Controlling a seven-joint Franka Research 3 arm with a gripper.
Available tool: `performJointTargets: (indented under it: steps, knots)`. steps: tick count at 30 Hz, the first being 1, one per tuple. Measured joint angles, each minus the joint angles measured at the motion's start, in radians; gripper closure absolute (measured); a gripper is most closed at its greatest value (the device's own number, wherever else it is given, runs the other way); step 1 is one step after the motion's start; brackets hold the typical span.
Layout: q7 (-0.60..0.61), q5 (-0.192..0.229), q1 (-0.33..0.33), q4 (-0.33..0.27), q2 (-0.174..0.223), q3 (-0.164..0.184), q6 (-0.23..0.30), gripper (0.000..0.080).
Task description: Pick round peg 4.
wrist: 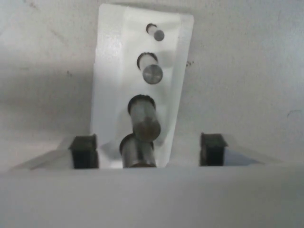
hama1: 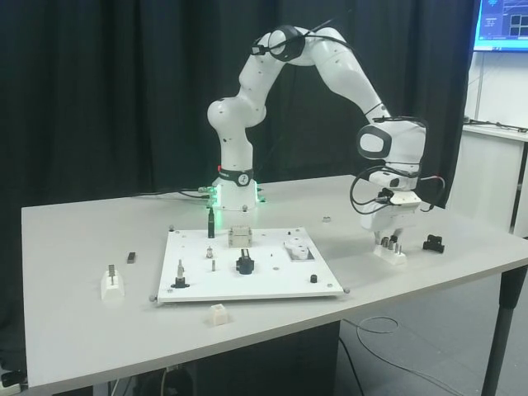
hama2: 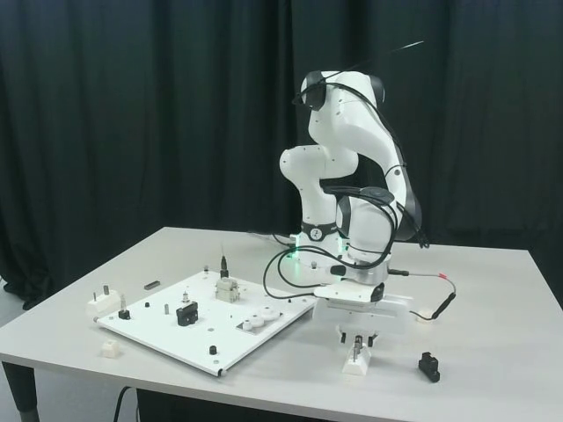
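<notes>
Grey table (hama1: 74, 247); gripper (wrist: 148, 151) spread wide above white peg holder (wrist: 142, 57), straddling nearest round peg (wrist: 138, 151), untouched.

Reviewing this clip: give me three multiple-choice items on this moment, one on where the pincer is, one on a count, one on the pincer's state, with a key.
1. Where is the pincer?
A. Above the white peg holder
B. Over the white assembly board
C. At the arm's base

2. How many round pegs stand in the holder in the wrist view?
A. Two
B. Four
C. Six

3. What is the state of the pincer?
A. Shut on a peg
B. Open, holding nothing
C. Shut on nothing

Key: 1 A, both room views show it over the small holder beside the board. 2 B, four pegs stand in a row. 3 B, the black fingertips stand wide apart with the nearest peg between them, ungripped.
</notes>
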Motion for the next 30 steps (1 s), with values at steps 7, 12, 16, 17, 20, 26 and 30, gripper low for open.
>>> performJointTargets:
  steps: [7,12,16,17,20,26,30]
  knots:
    - [0.0,0.019,-0.014,0.0,-0.002,0.018,0.0,0.0333]
    - [0.0,0.038,-0.018,0.0,-0.004,0.027,0.001,0.0654]
    - [0.0,0.043,-0.018,0.0,-0.004,0.032,0.003,0.0656]
    - [0.0,0.043,-0.018,0.0,-0.004,0.033,0.003,0.0656]
    - [0.0,0.044,-0.018,0.0,-0.005,0.035,0.004,0.0656]
    - [0.0,0.045,-0.018,0.0,-0.012,0.039,0.003,0.0656]
    - [0.0,0.049,-0.018,0.0,-0.024,0.041,-0.005,0.0656]
